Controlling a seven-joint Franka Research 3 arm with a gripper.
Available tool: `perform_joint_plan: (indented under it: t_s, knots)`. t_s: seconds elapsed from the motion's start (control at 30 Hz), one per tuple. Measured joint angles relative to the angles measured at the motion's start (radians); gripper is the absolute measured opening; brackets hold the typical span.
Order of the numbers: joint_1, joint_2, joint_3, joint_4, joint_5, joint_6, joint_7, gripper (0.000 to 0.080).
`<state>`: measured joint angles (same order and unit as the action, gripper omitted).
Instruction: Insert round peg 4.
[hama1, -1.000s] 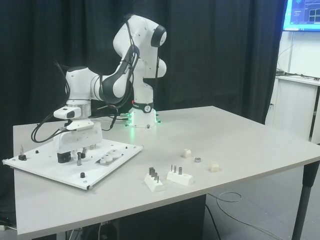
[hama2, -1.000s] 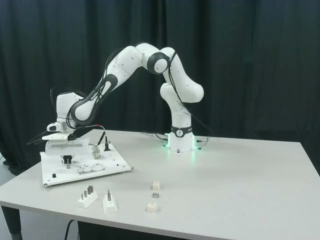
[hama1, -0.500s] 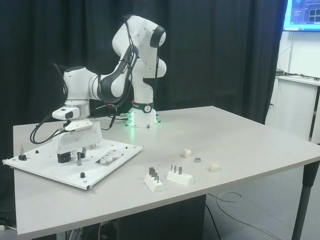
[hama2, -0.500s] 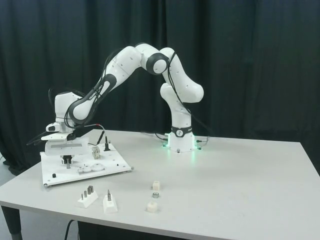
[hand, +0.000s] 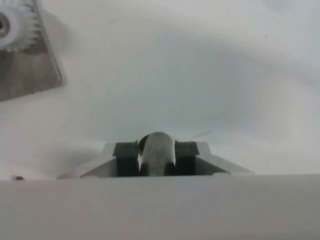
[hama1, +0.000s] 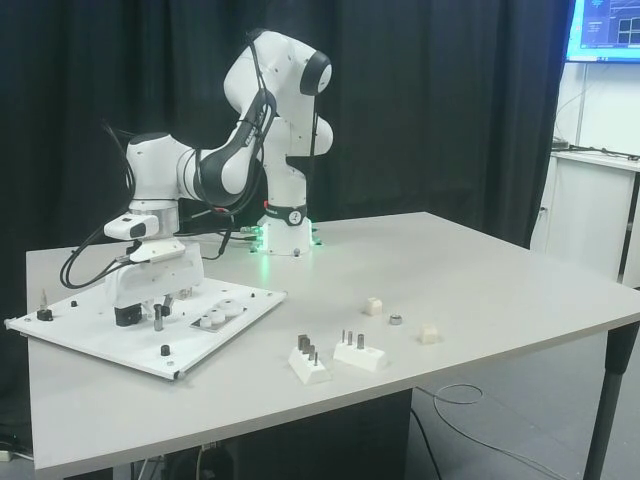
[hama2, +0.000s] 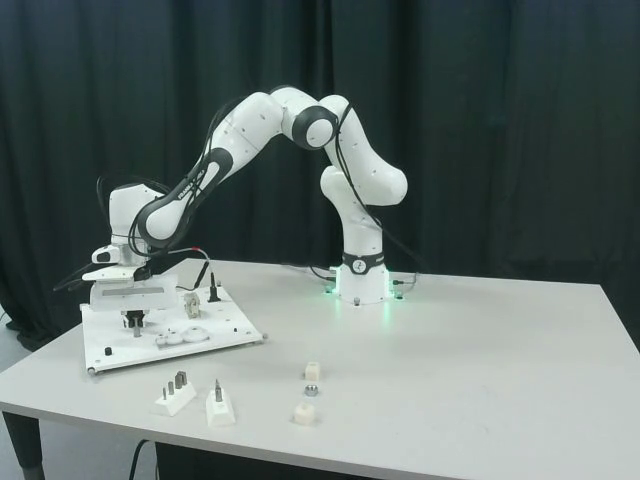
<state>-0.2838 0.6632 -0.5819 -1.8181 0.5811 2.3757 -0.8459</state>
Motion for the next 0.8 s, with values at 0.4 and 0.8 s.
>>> perform_joint_plan:
  t_s: [0.4, 0.8]
  knots:
    - [0.000, 0.000, -0.003, 0.001, -0.004, -0.015, -0.001, 0.0153]
    - [0.000, 0.005, -0.005, 0.002, -0.004, -0.015, -0.001, 0.0153]
